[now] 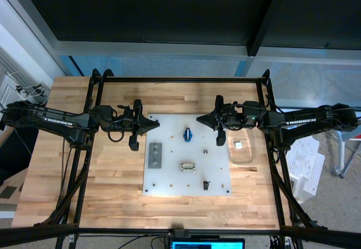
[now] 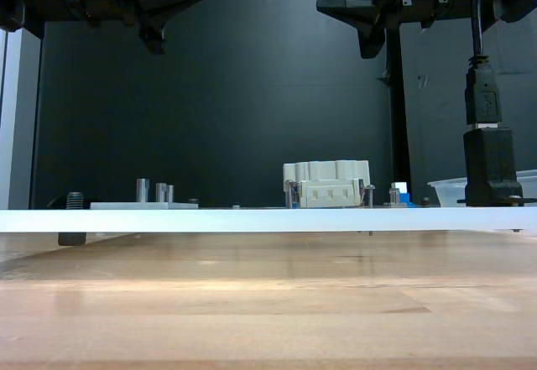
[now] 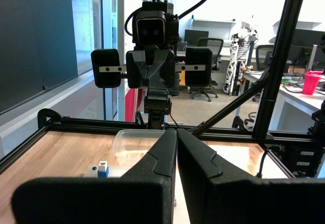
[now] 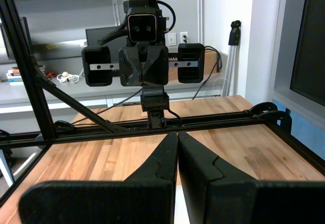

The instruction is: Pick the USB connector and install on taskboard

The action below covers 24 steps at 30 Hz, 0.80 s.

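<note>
1. We think the job is almost done. The USB plug (image 2: 483,100) looks like it stands straight up in the black socket (image 2: 492,169), at about 5 o'clock on the white board (image 1: 169,184).
2. A thin silver band shows between the plug and the socket. So we cannot tell if the plug is all the way in.
3. If it needs one more push, we should come down from right above it, slow and straight. A push at a slant could tip the plug or bend it.
4. We should press on the top of the plug, next to its cord (image 2: 475,43), and not on the cord.
5. We should push softly and stop when the silver band is gone. A hard push could slide the board on the tabletop (image 1: 113,204).
6. We should keep away from the silver connector (image 1: 188,167), which sits near the socket at its 10 o'clock. The clear tray (image 1: 250,157) is at 3 o'clock, just beside the board.
7. The left fingers (image 1: 155,123) are pressed tight together. They hold nothing and touch nothing. They hang high over the board's 11 o'clock corner.
8. The right fingers (image 1: 198,119) are pressed tight together too. They are empty and hang high over the board's far edge, at about 1 o'clock, well apart from the plug.
</note>
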Tool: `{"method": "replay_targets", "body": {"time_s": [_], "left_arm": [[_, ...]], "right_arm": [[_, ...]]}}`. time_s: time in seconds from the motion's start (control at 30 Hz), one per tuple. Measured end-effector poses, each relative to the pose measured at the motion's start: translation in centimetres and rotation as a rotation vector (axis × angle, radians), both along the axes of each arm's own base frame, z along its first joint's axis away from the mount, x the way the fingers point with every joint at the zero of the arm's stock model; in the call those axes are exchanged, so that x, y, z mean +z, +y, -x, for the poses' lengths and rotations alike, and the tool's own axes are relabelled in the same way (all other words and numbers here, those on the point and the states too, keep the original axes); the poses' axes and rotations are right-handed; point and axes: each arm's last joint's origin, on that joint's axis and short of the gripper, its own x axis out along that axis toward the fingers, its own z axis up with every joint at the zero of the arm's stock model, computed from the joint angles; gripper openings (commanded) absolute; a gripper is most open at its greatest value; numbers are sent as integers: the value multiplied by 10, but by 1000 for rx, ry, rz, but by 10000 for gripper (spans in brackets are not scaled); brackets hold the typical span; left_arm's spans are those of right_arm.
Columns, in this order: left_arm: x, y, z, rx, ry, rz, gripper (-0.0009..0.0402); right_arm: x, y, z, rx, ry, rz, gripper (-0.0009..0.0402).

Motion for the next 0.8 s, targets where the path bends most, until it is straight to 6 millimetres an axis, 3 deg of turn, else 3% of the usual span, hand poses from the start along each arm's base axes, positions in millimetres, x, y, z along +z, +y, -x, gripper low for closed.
{"method": "replay_targets", "body": {"time_s": [0.8], "left_arm": [[0, 0, 0, 0, 0, 0, 0]], "right_arm": [[5, 8, -1, 31, -6, 2, 0]]}}
